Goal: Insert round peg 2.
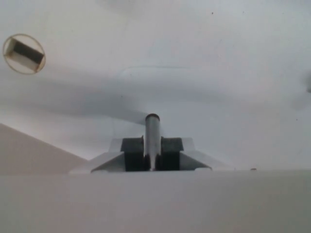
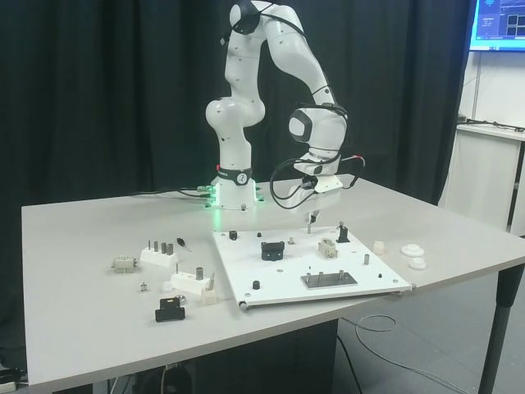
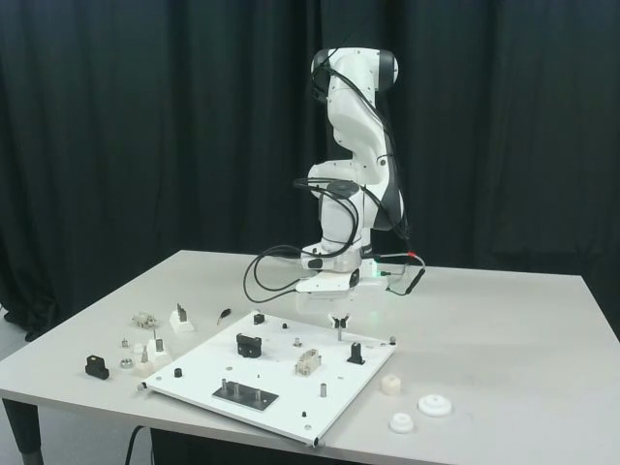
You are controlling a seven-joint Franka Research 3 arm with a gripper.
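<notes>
1. The gripper (image 1: pixel 152 162) has its two black fingertip pads clamped on the round peg (image 1: pixel 152 138), a slim grey metal cylinder held upright.
2. The gripper (image 2: pixel 312 215) and peg hang just above the white assembly board (image 2: pixel 279 271), near its far edge.
3. In the wrist view, a round insert with a rectangular slot (image 1: pixel 24 53) sits in the board, well apart from the peg.
4. The board lies on the grey table (image 2: pixel 74 246), with small loose parts beside it.
5. White gears (image 3: pixel 434 406) lie near the table's front edge.

Robotics lab, black curtains (image 3: pixel 145 126) all round, white arm (image 2: pixel 246 107) bolted to a grey bench (image 2: pixel 74 271), white assembly board (image 2: pixel 303 267), wall screen (image 2: pixel 499 25) in the corner
</notes>
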